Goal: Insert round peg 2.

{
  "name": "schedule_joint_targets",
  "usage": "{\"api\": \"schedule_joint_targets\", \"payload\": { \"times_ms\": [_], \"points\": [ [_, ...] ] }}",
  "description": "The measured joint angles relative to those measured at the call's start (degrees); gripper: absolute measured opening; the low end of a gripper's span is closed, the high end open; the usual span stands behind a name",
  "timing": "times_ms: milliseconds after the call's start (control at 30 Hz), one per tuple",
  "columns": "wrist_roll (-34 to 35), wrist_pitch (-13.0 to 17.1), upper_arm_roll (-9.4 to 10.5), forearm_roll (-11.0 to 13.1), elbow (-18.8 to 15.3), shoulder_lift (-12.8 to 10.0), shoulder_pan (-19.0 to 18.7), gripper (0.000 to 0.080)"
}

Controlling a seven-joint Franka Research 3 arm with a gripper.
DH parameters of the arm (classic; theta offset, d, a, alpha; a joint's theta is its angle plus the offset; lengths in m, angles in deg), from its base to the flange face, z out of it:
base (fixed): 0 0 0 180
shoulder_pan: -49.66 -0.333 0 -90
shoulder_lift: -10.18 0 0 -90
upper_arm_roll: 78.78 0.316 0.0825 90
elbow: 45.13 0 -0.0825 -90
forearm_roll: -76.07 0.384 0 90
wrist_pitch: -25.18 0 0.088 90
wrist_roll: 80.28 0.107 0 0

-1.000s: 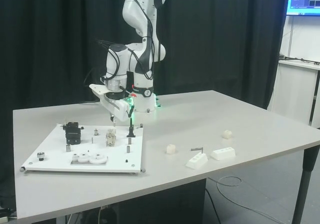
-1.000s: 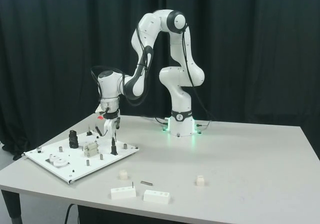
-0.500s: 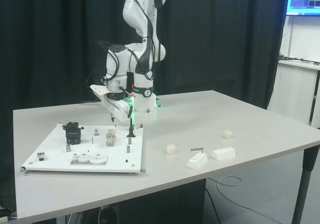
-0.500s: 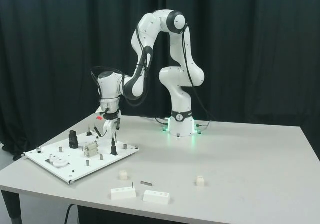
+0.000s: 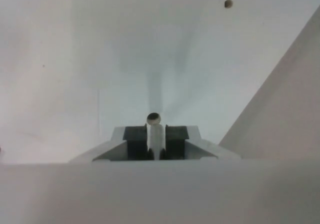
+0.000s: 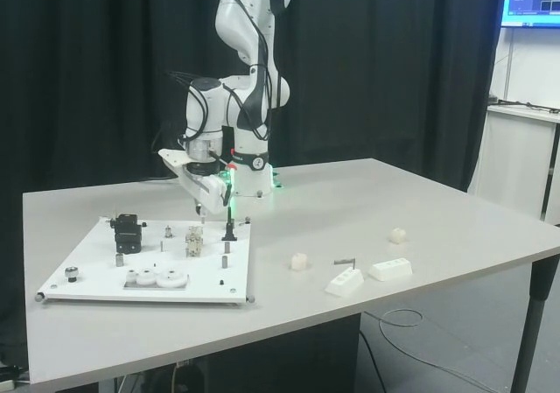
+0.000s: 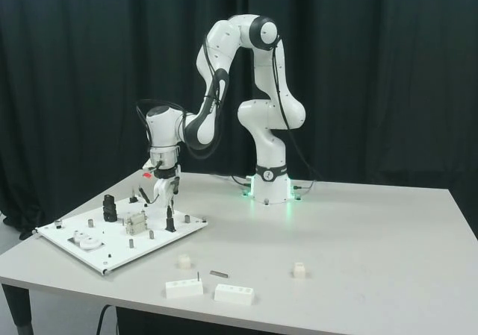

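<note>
Round peg 2 (image 5: 154, 134), a slim grey cylinder, sits pinched upright in the gripper (image 5: 155, 143).

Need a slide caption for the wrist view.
Wrist view: gripper shut on a small grey round peg, held above the white assembly board.

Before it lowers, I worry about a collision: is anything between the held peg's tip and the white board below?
Nothing in the wrist view: under the round peg in the claw, the white board is bare.
</note>
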Motion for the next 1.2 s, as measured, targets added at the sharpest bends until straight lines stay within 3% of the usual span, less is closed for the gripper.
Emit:
{"api": "schedule_joint_targets", "payload": {
  "times_ms": [1200],
  "points": [
    [0.0, 1.9, 0.03, 1.5, 0.0, -2.0, 0.0, 0.0071]
  ]
}}
